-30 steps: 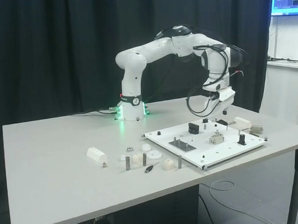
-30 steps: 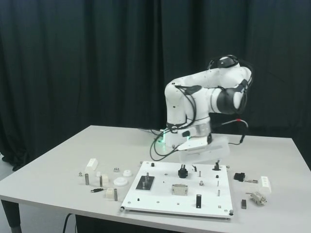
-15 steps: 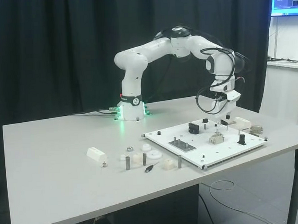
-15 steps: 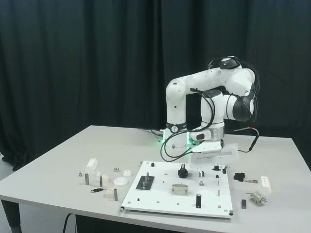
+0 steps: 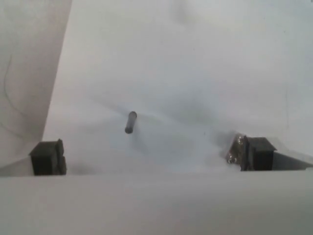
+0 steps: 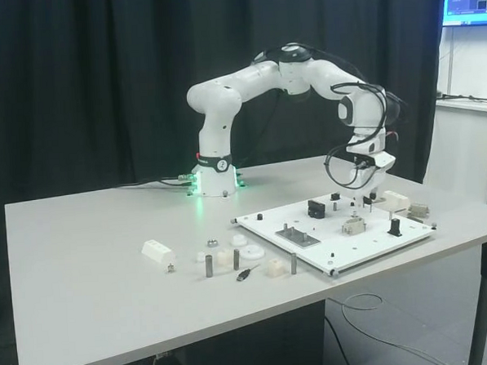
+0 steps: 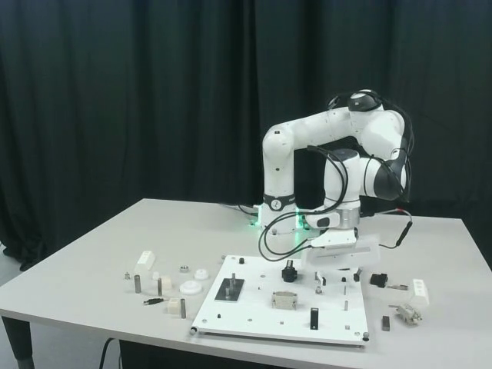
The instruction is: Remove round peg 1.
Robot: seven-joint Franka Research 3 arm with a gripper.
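The arm (image 6: pixel 287 70) is reaching out from its base and hanging its wrist over the white board (image 6: pixel 312 252), above the part near the board's edge that is facing away from the loose pieces (image 6: pixel 231 257) lying on the tabletop (image 6: pixel 84 264). It is probably holding there to line up on the peg before going down.

The wrist view is showing what the room views are not: the fingers (image 5: pixel 48 157) are standing wide apart with nothing between them, one tip over the board's edge. The peg (image 5: pixel 130 122), a small grey pin, is standing upright in the board, a little ahead of the gap and nearer one finger than the other. So the fingers are not yet centred on it, and a small sideways correction seems needed before closing.

The room views are giving the wider layout instead: the board (image 7: pixel 254 307) is carrying several small posts and black blocks, and the wrist is hanging clear above them. Which post there is the peg, I cannot tell.
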